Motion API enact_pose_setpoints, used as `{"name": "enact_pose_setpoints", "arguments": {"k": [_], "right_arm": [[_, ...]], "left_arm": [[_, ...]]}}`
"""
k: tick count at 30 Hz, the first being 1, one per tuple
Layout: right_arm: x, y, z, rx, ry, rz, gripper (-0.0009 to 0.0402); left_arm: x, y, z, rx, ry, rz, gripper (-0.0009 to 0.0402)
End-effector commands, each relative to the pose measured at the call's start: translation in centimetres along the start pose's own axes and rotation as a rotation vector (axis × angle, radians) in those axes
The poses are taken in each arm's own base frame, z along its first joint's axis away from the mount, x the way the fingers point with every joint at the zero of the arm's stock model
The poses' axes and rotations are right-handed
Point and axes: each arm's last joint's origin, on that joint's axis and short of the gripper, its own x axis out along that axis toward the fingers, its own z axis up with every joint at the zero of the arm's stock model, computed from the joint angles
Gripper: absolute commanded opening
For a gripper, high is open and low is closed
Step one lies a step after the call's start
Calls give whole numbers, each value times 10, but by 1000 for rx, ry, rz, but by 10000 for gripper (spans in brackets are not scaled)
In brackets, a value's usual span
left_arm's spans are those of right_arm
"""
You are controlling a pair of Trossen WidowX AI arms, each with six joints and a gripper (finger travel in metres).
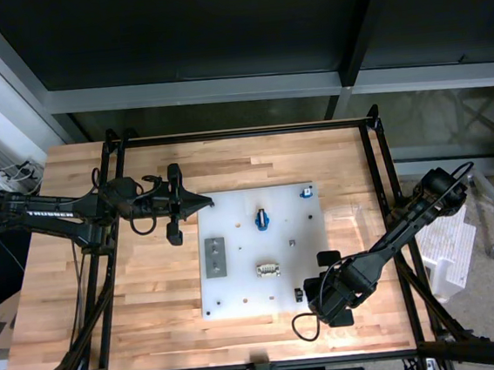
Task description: Pick the 16mm bar and install on taskboard
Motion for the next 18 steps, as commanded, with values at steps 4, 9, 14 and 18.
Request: {"name": "enact_pose_setpoints", "arguments": {"k": [4, 9, 14, 18], "right_arm": [[0, 0, 1, 1, -12, 4, 78], [-1, 0, 1, 2, -12, 4, 132], [-3, -1, 1, 3, -16, 8, 181], [-10, -3, -1, 0, -20, 18, 212]], "left_arm": [[0, 0, 0, 0, 0, 0, 1], [0, 0, 0, 0, 0, 0, 1], [0, 0, 0, 0, 0, 0, 1], [0, 0, 0, 0, 0, 0, 1]]}}
